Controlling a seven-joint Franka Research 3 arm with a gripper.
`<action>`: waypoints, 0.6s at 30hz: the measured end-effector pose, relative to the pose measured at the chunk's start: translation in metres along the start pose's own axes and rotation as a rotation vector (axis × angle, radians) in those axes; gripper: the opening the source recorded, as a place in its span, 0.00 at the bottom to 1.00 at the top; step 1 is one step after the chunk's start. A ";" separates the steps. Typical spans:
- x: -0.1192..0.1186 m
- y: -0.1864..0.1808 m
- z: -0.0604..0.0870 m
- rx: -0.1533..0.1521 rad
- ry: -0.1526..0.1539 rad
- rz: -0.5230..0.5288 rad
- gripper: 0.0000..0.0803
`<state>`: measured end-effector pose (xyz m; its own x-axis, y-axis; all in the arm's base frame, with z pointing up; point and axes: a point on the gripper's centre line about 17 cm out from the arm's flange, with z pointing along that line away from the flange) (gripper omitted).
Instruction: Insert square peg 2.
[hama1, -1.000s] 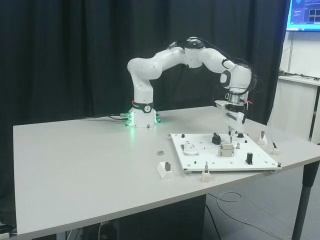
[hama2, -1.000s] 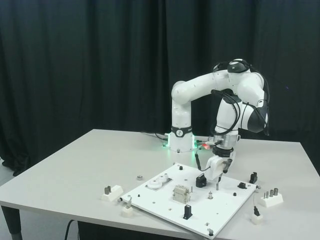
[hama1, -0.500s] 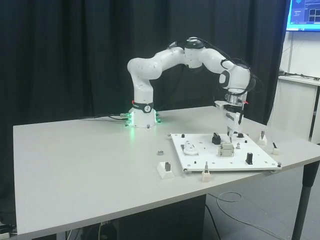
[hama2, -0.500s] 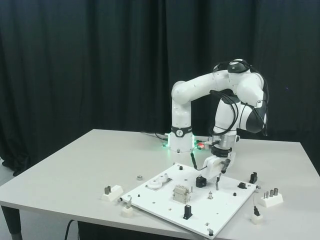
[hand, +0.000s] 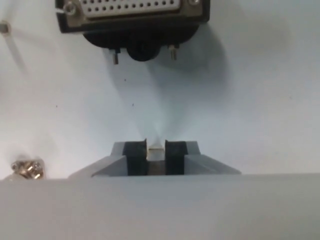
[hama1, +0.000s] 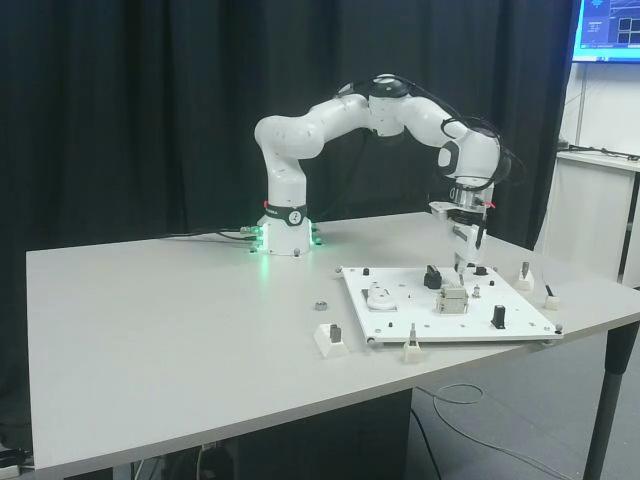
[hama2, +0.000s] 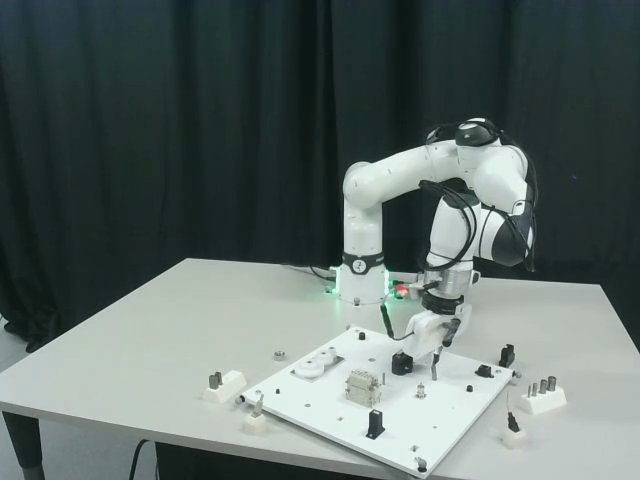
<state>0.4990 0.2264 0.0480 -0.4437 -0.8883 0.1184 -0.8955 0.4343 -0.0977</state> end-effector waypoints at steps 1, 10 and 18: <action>0.000 0.000 0.000 0.000 0.000 0.000 0.09; -0.004 0.001 0.000 -0.001 -0.015 0.003 0.09; -0.010 0.000 0.000 0.005 -0.032 0.000 0.09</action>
<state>0.5036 0.2358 0.0471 -0.4425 -0.8925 0.0870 -0.8952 0.4338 -0.1026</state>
